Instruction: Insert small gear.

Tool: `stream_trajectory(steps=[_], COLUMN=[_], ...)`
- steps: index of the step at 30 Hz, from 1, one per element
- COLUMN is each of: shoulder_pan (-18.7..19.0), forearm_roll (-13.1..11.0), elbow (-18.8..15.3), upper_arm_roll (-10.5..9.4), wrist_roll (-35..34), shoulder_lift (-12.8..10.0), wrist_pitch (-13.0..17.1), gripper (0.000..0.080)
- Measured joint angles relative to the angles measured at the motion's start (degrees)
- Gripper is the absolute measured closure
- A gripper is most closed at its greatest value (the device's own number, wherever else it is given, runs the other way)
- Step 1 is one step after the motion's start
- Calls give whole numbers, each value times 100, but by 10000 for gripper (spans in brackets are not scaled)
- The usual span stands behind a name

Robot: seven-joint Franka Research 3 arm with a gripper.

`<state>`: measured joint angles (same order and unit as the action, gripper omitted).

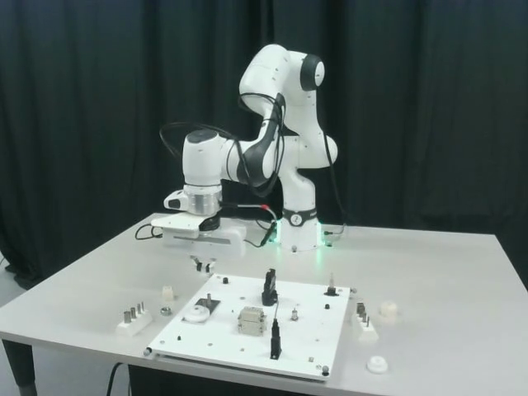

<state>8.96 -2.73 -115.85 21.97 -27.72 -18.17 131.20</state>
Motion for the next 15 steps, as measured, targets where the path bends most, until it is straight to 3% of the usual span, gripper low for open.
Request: stream_trajectory(steps=[7,15], shoulder_pan=[-112,-241], forearm_roll=[-51,-379], elbow=[-247,-466], upper_arm_roll=[44,48], wrist_roll=[110,461], shoulder_lift=[19,18], wrist_pitch=[386,602], gripper=[663,663])
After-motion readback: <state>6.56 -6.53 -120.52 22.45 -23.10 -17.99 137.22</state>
